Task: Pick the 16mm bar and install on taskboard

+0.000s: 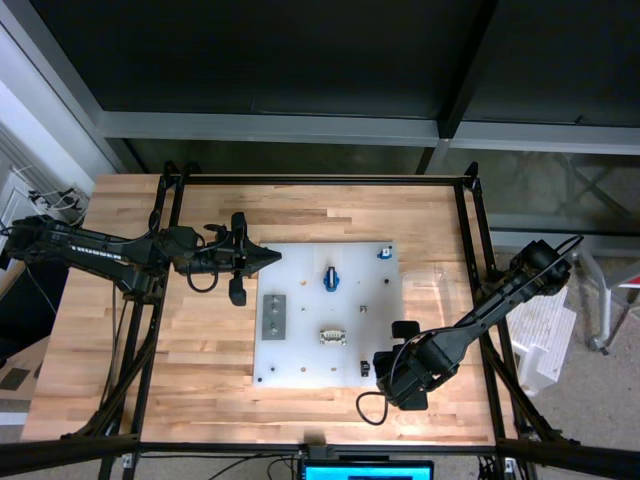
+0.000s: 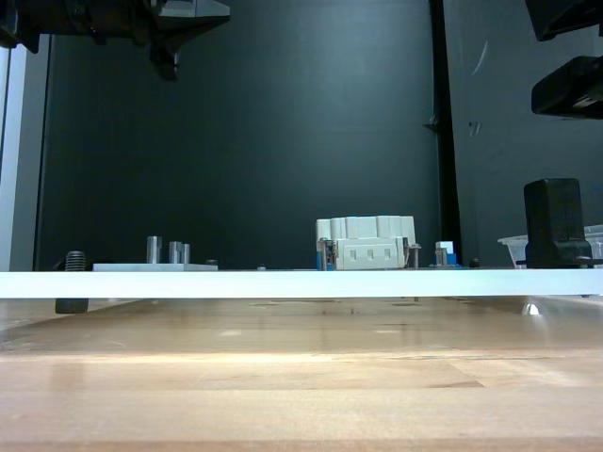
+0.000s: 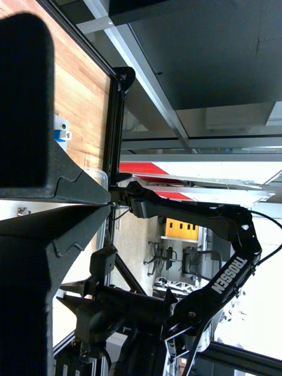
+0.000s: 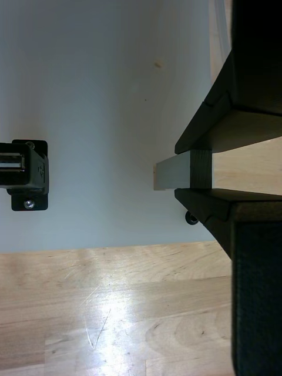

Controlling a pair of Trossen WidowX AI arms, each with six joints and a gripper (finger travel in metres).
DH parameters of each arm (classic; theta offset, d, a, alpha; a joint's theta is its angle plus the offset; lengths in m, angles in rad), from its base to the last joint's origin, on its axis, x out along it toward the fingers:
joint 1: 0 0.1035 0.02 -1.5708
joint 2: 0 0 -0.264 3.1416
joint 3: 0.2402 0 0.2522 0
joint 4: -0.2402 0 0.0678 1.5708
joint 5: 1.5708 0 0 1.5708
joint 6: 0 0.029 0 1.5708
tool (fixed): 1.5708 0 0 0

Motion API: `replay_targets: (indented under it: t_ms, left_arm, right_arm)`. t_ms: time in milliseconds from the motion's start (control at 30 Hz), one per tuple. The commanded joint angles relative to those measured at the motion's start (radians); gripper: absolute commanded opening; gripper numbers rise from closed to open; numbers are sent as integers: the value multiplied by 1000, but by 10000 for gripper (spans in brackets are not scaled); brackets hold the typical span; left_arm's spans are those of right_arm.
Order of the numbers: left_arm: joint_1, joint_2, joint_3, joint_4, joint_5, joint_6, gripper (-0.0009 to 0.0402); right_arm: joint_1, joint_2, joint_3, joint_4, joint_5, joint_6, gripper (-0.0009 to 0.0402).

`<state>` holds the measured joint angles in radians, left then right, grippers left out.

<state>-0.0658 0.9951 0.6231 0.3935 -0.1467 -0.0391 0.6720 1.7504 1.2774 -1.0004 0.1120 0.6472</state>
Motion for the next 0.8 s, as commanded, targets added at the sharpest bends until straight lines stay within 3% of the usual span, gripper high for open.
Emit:
replay_targets:
  t_ms: [33,800]
  left_arm:
    - [0,0,0,0,0,0,1]
    - [0,0,0,0,0,0,1]
  right_arm:
    - [0,0,0,1,0,1,23]
    - [0,8,-1,9,0,0,23]
